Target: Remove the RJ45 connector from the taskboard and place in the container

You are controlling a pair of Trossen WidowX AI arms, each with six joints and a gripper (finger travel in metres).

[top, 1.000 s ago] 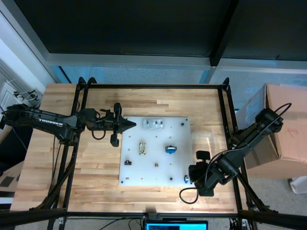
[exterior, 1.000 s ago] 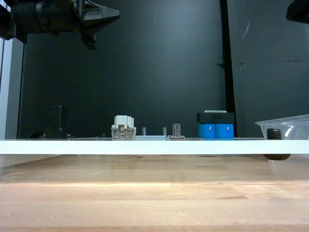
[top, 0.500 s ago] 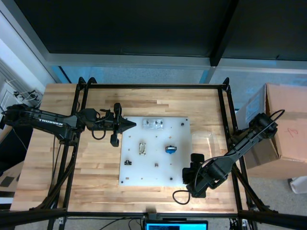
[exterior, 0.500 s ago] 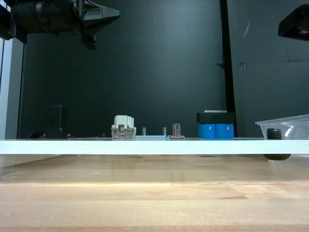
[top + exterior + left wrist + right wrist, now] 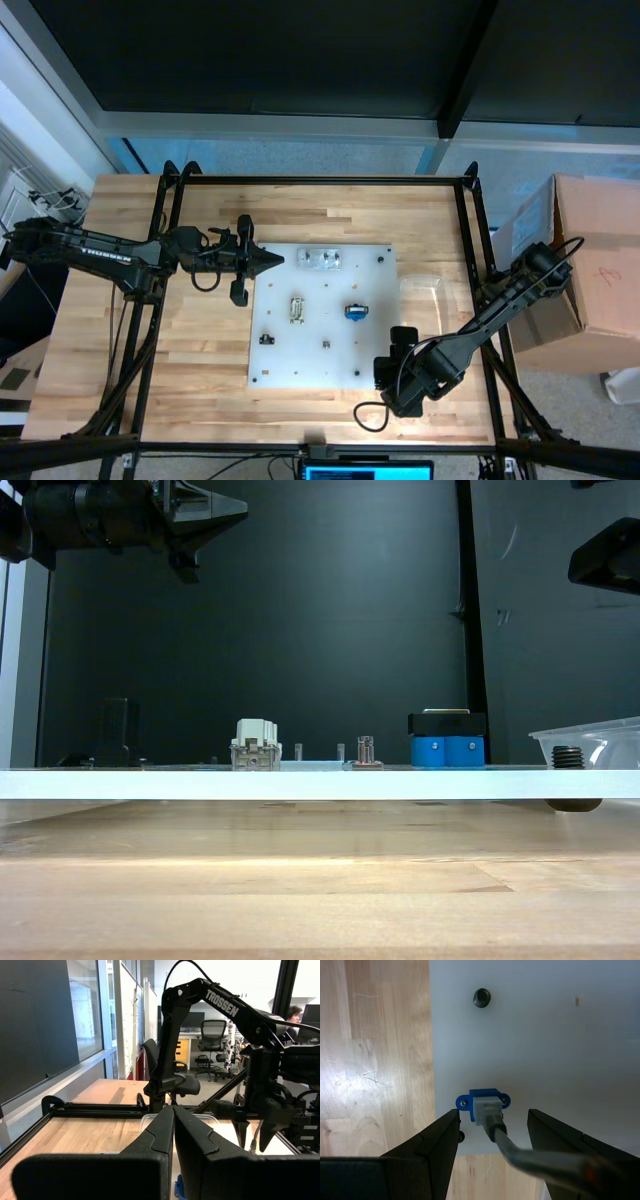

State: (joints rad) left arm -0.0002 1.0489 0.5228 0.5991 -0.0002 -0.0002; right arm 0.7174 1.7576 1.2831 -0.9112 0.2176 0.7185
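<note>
The RJ45 connector (image 5: 487,1106) sits in its blue seat (image 5: 465,1100) at the white taskboard's (image 5: 300,350) near right corner, its grey cable (image 5: 530,1160) trailing off the edge. My right gripper (image 5: 492,1115) hangs above it, open, one finger (image 5: 435,1145) on each side and apart from the plug. In the high view the right gripper (image 5: 388,368) covers that corner and hides the connector. My left gripper (image 5: 270,260) hovers shut and holding nothing at the board's far left edge, high above it in the low view (image 5: 225,510). The clear container (image 5: 425,290) stands right of the board.
On the board are a white connector block (image 5: 296,308), a blue part (image 5: 355,311), a clear block (image 5: 320,260) and a small metal post (image 5: 365,750). A screw hole (image 5: 481,997) lies beyond the seat. A cardboard box (image 5: 590,270) stands off the table's right side.
My right arm has swung left and lower, from beside the board's near right corner to over it, now covering the connector in the high view. The left arm has not moved.
</note>
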